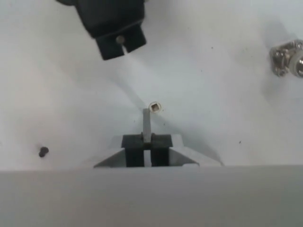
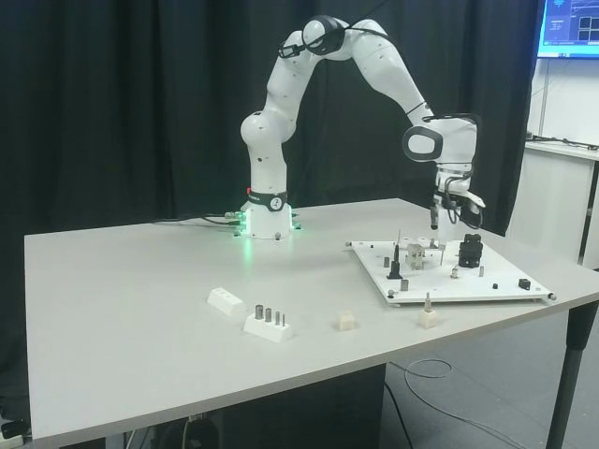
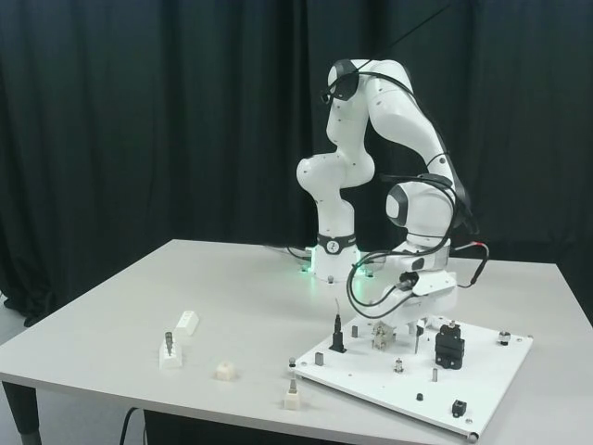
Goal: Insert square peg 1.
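Note:
In the wrist view my gripper [image 1: 147, 142] is shut on a thin grey square peg [image 1: 147, 124], which points down at the white board [image 1: 213, 109]. The peg's tip hovers just short of a small square hole [image 1: 155, 108] in the board. I cannot tell whether the tip touches the board. From the first room view the gripper [image 2: 433, 223] hangs over the far part of the board [image 2: 487, 285]. The second room view shows the gripper [image 3: 419, 329] above the board [image 3: 482, 389] with the peg [image 3: 417, 339] hanging upright below it.
A black fixture [image 1: 116, 28] [image 2: 468, 253] [image 3: 449, 348] stands on the board close to the gripper. A metal connector [image 1: 286, 57] and a small black screw [image 1: 43, 152] also sit there. White peg holders [image 2: 269, 325] [image 3: 170, 355] and small white blocks [image 2: 347, 321] rest on the grey table.

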### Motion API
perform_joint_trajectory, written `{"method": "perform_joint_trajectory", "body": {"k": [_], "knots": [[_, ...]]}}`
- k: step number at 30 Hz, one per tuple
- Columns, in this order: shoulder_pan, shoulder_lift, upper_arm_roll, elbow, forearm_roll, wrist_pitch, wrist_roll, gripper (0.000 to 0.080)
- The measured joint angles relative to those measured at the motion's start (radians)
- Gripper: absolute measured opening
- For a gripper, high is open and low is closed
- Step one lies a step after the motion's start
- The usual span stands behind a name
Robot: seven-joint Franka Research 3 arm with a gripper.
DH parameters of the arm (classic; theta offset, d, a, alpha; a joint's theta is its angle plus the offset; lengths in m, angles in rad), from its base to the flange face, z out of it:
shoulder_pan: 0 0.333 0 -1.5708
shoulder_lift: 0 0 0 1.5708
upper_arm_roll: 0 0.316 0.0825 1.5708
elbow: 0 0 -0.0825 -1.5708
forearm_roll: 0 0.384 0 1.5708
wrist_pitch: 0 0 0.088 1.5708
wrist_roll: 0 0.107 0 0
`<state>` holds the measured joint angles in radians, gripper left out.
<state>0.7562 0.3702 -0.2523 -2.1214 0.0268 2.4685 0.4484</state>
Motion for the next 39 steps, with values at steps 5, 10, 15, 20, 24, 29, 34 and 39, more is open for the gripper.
{"method": "perform_joint_trajectory", "body": {"k": [5, 10, 15, 20, 24, 29, 34, 39], "knots": [[0.0, 0.0, 0.0, 0.0, 0.0, 0.0, 0.019, 0.0027], [0.0, 0.0, 0.001, 0.0, -0.003, 0.0, 0.019, 0.0027], [0.0, 0.0, 0.005, 0.0, -0.027, 0.001, 0.005, 0.0027], [0.0, 0.0, 0.009, 0.0, -0.047, 0.001, -0.026, 0.0027], [0.0, 0.0, 0.01, 0.0, -0.054, 0.001, -0.057, 0.0027], [0.0, -0.001, 0.01, 0.0, -0.057, 0.001, -0.087, 0.0027], [-0.005, 0.0, 0.01, 0.0, -0.066, 0.007, -0.095, 0.0027], [-0.014, 0.001, 0.01, 0.0, -0.084, 0.02, -0.096, 0.0027]]}}
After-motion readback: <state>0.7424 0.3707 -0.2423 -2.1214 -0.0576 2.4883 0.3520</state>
